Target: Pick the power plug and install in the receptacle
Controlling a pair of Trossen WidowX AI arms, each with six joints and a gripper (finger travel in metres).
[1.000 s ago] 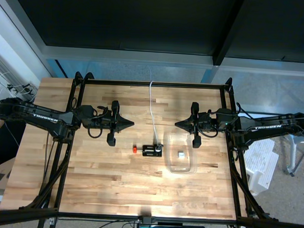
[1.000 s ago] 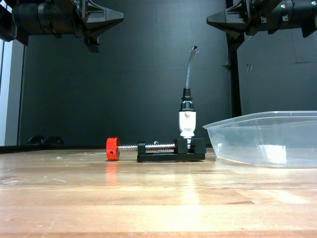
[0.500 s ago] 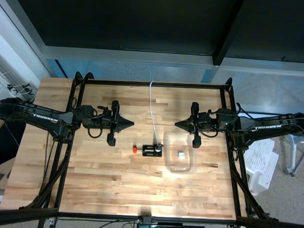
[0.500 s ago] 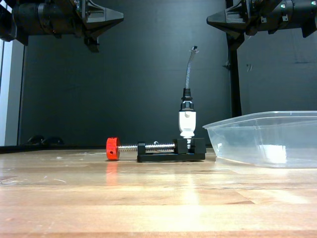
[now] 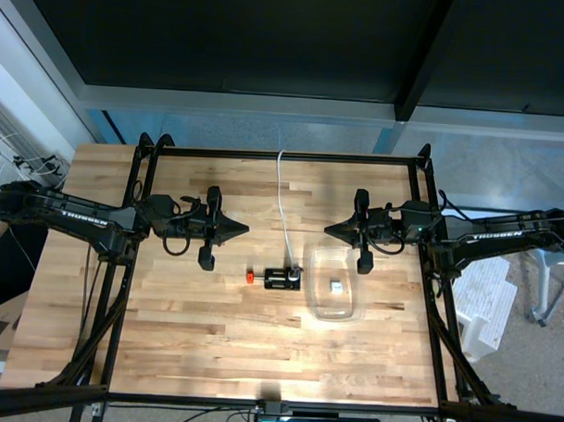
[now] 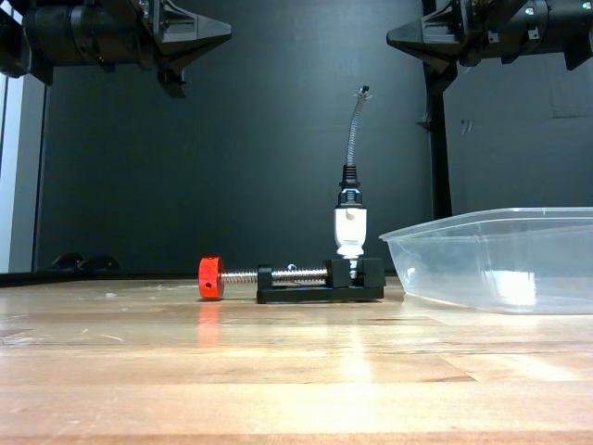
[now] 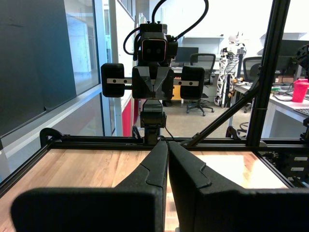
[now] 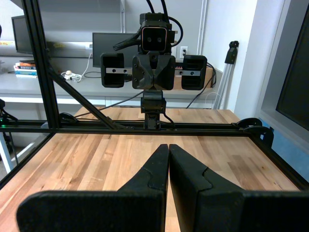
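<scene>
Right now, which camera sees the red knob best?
The low view: the red knob shows side-on. The high view gives a red speck; wrist views miss it. Left gripper and right gripper hang shut above the table.

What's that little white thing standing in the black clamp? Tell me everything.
The receptacle is a small white socket standing upright, held at its base by a black clamp with a red knob, on the table beside a clear tray. A black collar and cable rise from it. The left gripper and right gripper hang shut, high on either side.
</scene>
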